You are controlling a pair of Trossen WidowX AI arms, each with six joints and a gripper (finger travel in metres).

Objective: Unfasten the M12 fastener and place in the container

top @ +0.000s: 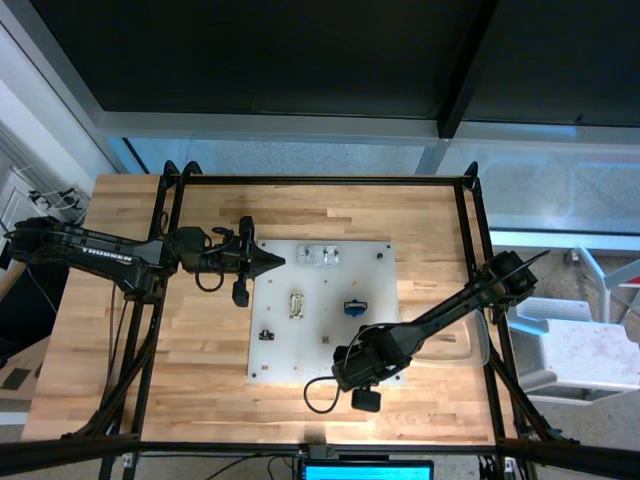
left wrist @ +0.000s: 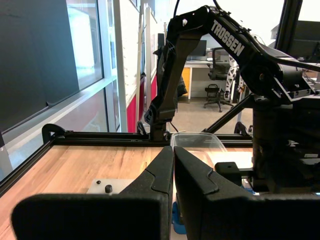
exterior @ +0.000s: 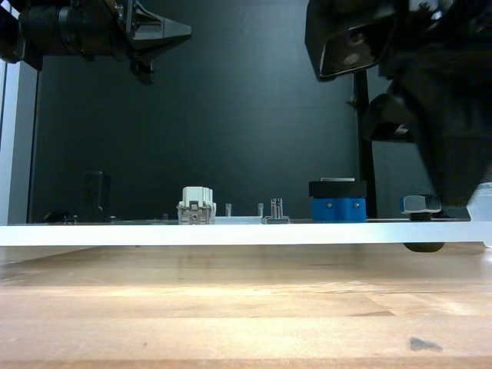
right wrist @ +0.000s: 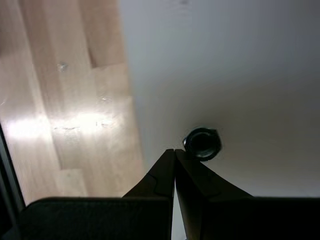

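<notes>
The right gripper (right wrist: 174,151) is clenched on nothing: its two black fingers meet tip to tip above the flat white plastic task board (right wrist: 240,60), close to the board's edge, where the pale wooden table (right wrist: 65,100) begins. The small dark-centred hexagonal silver M12 nut (right wrist: 201,144) sits just beyond those tips and slightly to one side of them, close by but outside the closed fingers. In the low view the nut (exterior: 420,203) rests on top of a short dark stub, so it looks to be on its stud and not yet lifted off. The high view hides this spot under the arm.

The shallow clear plastic rectangular container (top: 472,350) lies well behind this gripper, beneath the right arm's forearm, and no nut shows in it.

The left gripper (left wrist: 173,150) hangs high over the board's far left side, its fingers pressed together and holding nothing.

The unfastening step appears to be in hand. The next move calls for spreading the fingers, shifting the tips sideways until they straddle the nut, then closing squarely on its flats before any twist.
</notes>
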